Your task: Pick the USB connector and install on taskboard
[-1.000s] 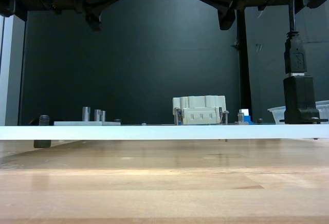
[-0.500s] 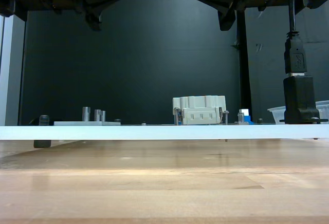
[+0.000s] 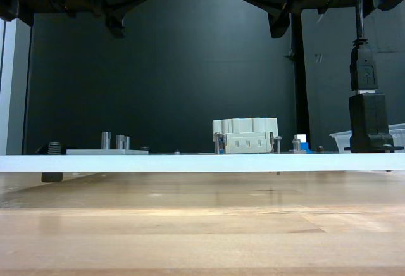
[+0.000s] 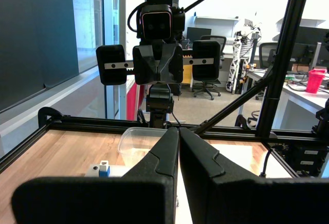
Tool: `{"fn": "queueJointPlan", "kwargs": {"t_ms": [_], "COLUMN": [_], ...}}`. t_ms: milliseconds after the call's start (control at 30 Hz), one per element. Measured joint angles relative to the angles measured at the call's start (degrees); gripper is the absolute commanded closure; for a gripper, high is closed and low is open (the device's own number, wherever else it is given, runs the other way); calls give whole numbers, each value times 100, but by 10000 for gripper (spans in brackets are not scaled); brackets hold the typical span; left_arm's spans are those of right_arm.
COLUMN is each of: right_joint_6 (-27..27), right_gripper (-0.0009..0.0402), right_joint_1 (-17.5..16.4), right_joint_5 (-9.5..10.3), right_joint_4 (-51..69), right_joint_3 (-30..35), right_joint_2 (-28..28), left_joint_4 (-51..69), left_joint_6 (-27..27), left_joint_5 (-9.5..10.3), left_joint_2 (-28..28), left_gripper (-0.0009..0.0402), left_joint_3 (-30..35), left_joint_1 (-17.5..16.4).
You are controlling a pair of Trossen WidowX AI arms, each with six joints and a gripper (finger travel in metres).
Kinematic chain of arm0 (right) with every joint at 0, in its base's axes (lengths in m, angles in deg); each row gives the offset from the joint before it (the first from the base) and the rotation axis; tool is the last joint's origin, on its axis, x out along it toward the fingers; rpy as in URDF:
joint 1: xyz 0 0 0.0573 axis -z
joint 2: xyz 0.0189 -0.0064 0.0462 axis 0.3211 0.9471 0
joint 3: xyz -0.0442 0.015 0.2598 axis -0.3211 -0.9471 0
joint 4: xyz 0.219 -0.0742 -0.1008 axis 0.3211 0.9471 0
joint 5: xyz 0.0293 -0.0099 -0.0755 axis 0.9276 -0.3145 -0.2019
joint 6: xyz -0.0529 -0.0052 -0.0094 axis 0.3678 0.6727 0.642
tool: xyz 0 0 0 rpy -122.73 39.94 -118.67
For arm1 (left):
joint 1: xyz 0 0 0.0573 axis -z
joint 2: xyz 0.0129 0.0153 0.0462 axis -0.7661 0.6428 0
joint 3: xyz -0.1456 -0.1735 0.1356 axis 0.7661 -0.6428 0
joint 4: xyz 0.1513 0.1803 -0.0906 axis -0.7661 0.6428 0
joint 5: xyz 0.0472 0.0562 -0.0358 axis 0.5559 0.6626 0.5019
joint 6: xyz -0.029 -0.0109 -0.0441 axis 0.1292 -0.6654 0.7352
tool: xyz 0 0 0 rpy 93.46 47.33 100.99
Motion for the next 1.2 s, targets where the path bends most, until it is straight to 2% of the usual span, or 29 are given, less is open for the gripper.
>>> {"fn": "queueJointPlan", "kwargs": {"t_ms": [1200], "right_joint_6": [0], "right_gripper": [393], "right_joint_1": [0], "right_joint_5": [0], "right_joint_4": [83], "right_joint_3": [0], "right_joint_2": [0], "left_joint_4": [0], "left_joint_6": [2], "left_joint_5": [2], "left_joint_2": [0], "left_gripper": [393], "left_joint_3": [0], "left_joint_1": [0]}}
